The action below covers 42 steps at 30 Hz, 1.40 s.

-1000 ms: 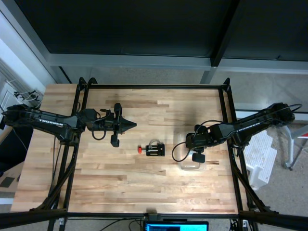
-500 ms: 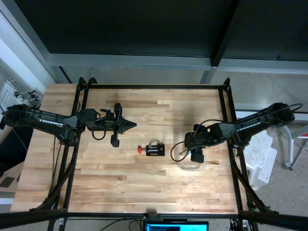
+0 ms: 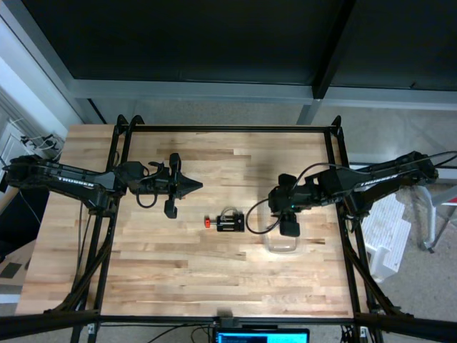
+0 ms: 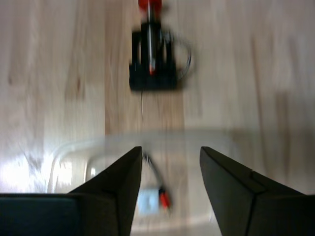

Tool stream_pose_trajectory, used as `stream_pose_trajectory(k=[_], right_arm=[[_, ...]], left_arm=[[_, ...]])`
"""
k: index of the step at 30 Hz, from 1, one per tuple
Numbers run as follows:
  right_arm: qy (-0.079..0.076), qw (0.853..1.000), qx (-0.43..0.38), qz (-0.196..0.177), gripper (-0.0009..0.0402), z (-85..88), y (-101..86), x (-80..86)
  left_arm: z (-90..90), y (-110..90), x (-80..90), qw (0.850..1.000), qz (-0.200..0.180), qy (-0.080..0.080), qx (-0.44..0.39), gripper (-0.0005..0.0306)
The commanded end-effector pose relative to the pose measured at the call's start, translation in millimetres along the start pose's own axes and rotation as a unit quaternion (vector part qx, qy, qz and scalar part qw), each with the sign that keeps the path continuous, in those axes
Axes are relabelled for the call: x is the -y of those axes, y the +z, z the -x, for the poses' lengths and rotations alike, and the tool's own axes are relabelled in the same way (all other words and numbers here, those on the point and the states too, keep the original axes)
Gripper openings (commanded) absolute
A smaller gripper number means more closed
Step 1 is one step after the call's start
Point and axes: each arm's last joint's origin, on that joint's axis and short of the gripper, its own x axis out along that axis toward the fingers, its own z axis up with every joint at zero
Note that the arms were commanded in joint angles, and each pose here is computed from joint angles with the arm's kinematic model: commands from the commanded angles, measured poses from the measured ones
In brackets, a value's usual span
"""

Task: Remove the RCA connector from the receptacle and place in the container

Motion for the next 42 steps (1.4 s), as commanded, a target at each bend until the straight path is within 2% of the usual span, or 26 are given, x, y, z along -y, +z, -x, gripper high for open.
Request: stream_pose_trajectory(k=[1,5,10,12,15,21,29,35,42], right_arm=[[0.007,0.999,0.04,0.005,0.0121,5.3,11.1,5.3],[0.016,0.995,0.093,-0.011,0.0076,4.7,17.7,13.3],[0.015,0.984,0.179,-0.012,-0.0006,6.9,22.1,22.4],[0.017,0.975,0.221,-0.015,0.0006,8.6,23.3,28.2],[0.02,0.959,0.282,-0.016,-0.0002,12.5,25.7,35.5],[0.017,0.926,0.376,0.0,0.0,15.0,23.2,35.9],[0.016,0.881,0.473,-0.01,0.0,9.8,11.7,37.8],[0.018,0.868,0.496,-0.02,0.0,0.1,2.8,37.8],[0.018,0.868,0.496,-0.021,0.0,-4.6,-1.6,37.7]], left_arm=[[-0.1,-0.1,0.0,1.0,0.0,0.0,0.0,0.0],[-0.1,-0.1,0.0,1.0,0.0,0.0,0.0,0.0],[0.0,0.0,-0.1,1.0,0.0,0.0,0.0,0.0],[-0.1,-0.1,0.0,1.0,0.0,0.0,0.0,0.0],[0.0,0.0,0.0,1.0,0.0,0.0,0.0,0.0],[0.0,0.0,-0.1,1.0,0.0,0.0,0.0,0.0],[0.0,0.0,-0.1,1.0,0.0,0.0,0.0,0.0],[0.0,0.0,0.0,1.0,0.0,0.0,0.0,0.0],[0.0,0.0,0.0,1.0,0.0,0.0,0.0,0.0]])
